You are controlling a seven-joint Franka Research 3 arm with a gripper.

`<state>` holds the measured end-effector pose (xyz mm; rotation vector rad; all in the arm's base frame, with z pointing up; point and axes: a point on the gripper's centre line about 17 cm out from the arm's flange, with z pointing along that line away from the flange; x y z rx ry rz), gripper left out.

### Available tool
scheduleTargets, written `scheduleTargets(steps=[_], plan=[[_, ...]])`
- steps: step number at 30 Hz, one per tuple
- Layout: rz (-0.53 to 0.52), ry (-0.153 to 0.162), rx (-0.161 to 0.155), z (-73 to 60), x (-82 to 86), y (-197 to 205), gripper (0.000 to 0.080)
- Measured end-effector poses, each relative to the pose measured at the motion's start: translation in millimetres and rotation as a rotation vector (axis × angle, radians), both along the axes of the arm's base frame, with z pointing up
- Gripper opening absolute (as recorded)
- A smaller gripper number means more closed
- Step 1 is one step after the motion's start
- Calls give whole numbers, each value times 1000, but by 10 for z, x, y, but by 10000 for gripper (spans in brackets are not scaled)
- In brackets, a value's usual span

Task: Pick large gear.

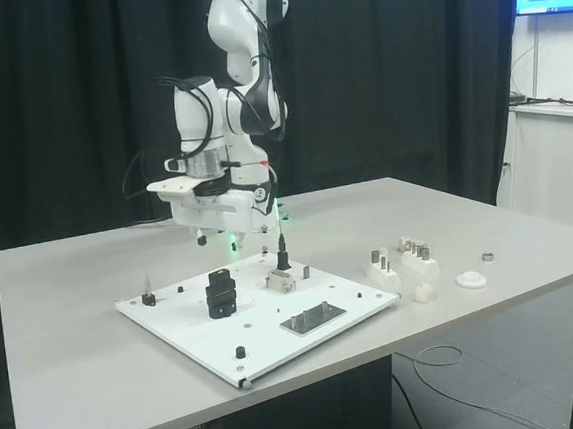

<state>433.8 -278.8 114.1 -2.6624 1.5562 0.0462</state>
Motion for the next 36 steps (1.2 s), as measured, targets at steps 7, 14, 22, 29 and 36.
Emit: scheduleTargets(steps=[7,14,22,29,36], plan=[[19,0,-7,35,3,-4,800],[32,-2,-7,57,22,22,800],[45,-3,-8,75,50,63,800],[49,-4,-9,83,56,72,800],[58,-6,-9,92,64,80,800]])
